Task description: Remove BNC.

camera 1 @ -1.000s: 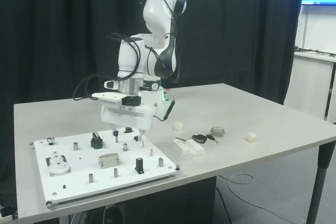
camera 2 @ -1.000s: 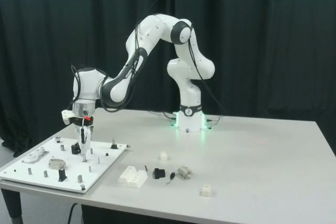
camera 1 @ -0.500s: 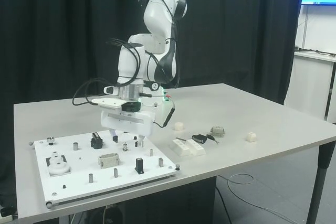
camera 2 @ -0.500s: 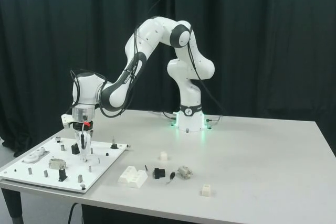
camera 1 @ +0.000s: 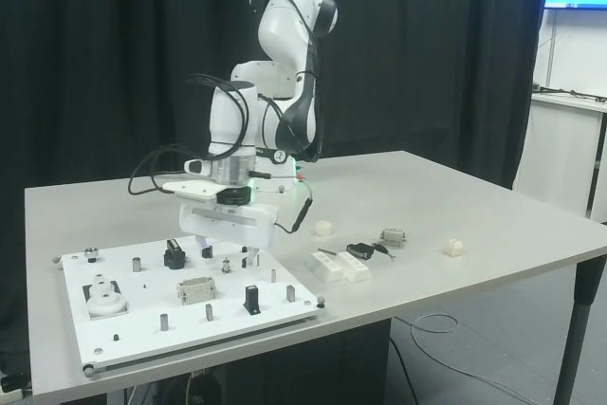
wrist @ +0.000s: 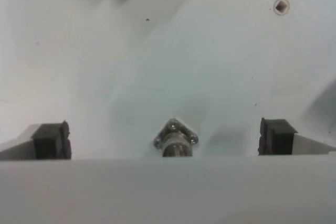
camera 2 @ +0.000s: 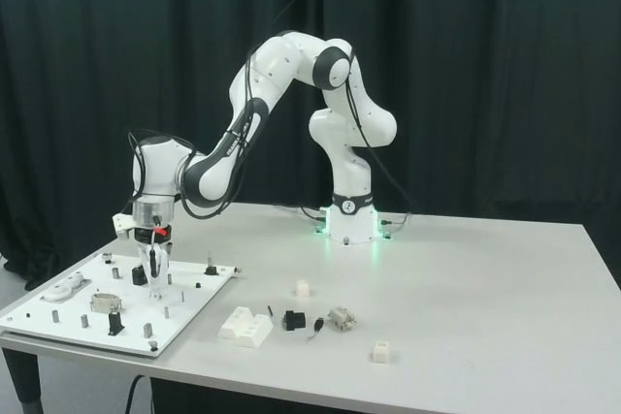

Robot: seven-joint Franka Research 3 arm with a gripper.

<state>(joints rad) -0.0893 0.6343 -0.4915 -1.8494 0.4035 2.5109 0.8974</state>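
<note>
Your gripper [wrist: 164, 142] straddles the BNC [wrist: 176, 141], fingers spread and clear of it.

From the wrist view you see the connector standing on the white board [camera 1: 142, 324], roughly midway between the two black finger pads [wrist: 51, 141], touching neither. In the room views your arm hangs low over the board, well apart from the loose white blocks [camera 1: 340, 266] on the grey table [camera 1: 474, 206].

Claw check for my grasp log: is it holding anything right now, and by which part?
Nothing is held. The claw is open, its fingers apart on either side of the BNC, which sits on the board.
</note>
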